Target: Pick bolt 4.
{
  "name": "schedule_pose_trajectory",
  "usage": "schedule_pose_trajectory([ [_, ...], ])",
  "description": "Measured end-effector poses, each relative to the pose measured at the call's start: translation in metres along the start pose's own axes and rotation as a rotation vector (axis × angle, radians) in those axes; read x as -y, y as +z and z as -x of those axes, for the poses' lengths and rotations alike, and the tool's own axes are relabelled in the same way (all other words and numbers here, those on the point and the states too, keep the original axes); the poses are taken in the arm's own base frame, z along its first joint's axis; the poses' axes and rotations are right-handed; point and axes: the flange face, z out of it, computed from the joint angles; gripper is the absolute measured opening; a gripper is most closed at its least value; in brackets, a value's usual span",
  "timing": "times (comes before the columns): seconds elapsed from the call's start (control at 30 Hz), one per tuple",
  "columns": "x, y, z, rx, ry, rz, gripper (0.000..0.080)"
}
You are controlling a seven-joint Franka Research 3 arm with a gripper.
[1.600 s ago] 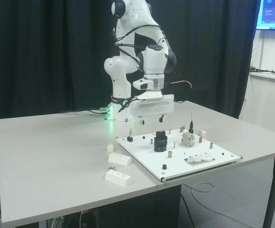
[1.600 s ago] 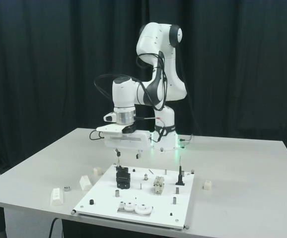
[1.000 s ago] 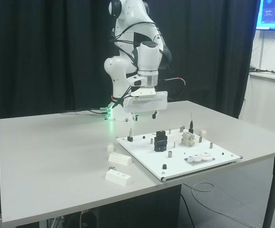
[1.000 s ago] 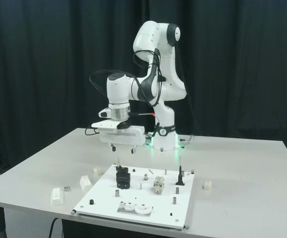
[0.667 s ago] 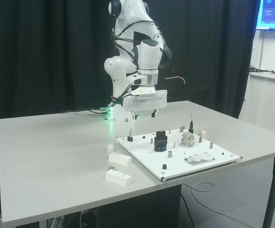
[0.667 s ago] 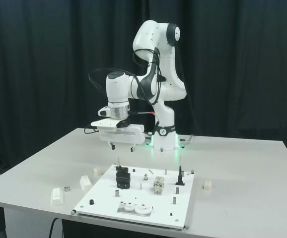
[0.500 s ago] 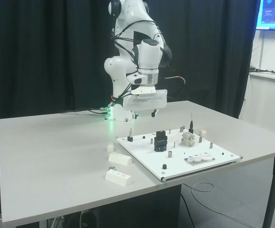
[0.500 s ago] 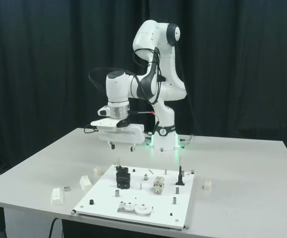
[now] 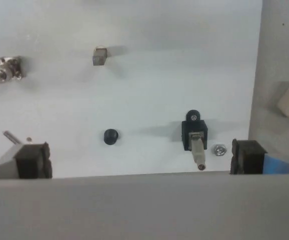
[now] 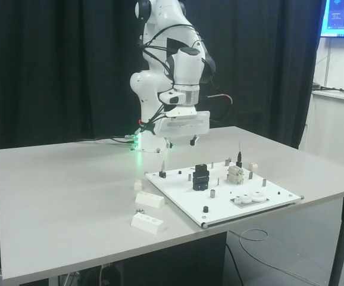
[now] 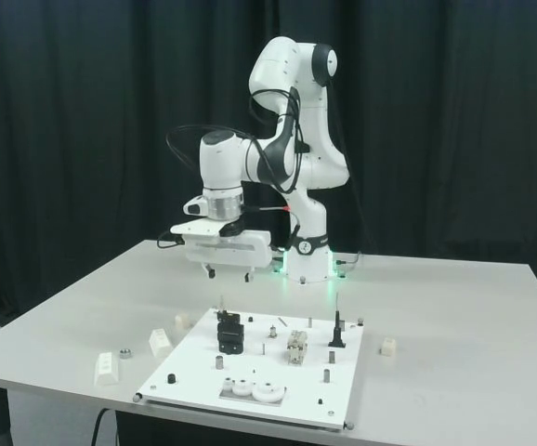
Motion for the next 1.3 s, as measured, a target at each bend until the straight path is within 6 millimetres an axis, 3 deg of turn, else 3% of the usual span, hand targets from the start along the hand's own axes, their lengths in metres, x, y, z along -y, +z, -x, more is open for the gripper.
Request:
schedule_pose_trajectory([
  [0.23, 0.002, -0.001, 0.002, -0.004, -0.231, 0.008, 0.08],
  [0.97, -0.004, -0.007, -0.006, -0.022, -0.23, -0.006, 0.08],
  [1.3, -0.01, -0.02, -0.022, -0.073, -0.108, -0.04, 0.08],
])
